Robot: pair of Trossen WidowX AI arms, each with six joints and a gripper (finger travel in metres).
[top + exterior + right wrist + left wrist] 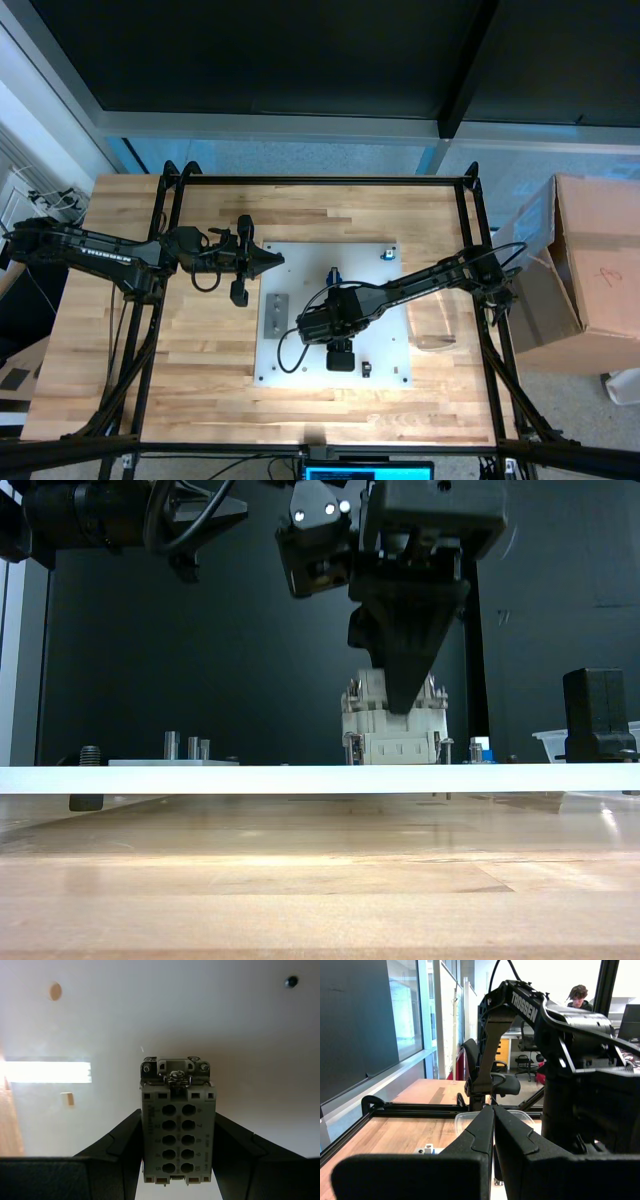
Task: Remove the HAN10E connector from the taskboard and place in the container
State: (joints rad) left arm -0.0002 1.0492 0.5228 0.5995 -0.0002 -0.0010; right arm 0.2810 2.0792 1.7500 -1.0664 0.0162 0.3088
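The HAN10E connector (177,1132), a beige block with two rows of round holes, stands upright on the white taskboard (300,365). Seen from table height, the HAN10E connector (395,735) appears to be in its seat. My right gripper (177,1116) points straight down over it, a black finger pressed against each long side, shut on it. From above, the right gripper (340,358) hides the connector. My left gripper (275,259) hovers over the board's far left corner, shut with nothing between its fingers (487,1132). The clear container (435,325) sits to the right of the board.
A grey metal plate (275,315) with posts lies on the board's left part. A small blue part (334,275) stands toward the back, and a black block (598,715) near the front right. A cardboard box (590,270) stands beyond the table's right edge.
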